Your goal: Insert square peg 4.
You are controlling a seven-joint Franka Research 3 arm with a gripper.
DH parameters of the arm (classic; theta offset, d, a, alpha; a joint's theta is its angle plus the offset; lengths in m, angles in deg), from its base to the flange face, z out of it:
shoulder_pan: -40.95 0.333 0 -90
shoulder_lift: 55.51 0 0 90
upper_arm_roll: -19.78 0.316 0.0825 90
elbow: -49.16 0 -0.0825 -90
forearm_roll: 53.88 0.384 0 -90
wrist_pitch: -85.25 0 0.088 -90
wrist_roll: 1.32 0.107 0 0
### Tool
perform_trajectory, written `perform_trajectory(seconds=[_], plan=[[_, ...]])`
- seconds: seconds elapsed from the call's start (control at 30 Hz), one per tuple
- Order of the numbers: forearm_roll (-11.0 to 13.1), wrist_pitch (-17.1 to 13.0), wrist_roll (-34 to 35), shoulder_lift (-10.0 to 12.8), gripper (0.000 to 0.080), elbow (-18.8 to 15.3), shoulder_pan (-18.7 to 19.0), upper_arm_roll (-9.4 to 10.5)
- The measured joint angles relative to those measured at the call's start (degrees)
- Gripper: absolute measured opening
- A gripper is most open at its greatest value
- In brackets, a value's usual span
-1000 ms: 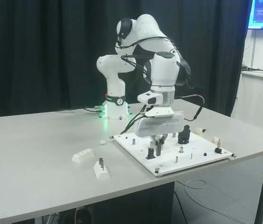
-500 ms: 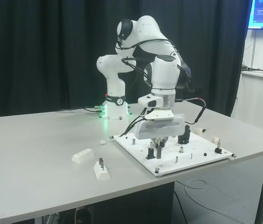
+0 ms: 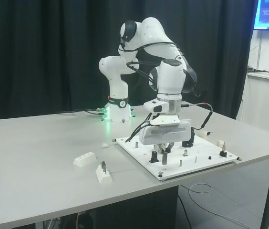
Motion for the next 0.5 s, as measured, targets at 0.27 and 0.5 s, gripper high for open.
perform_trajectory(seconds=[0.27, 0.5], plan=[[0.0, -0.6, 0.1, 0.3, 0.0149, 0.0, 0.0, 0.0], [0.0, -1.1, 0.1, 0.7, 0.0149, 0.1, 0.1, 0.0]])
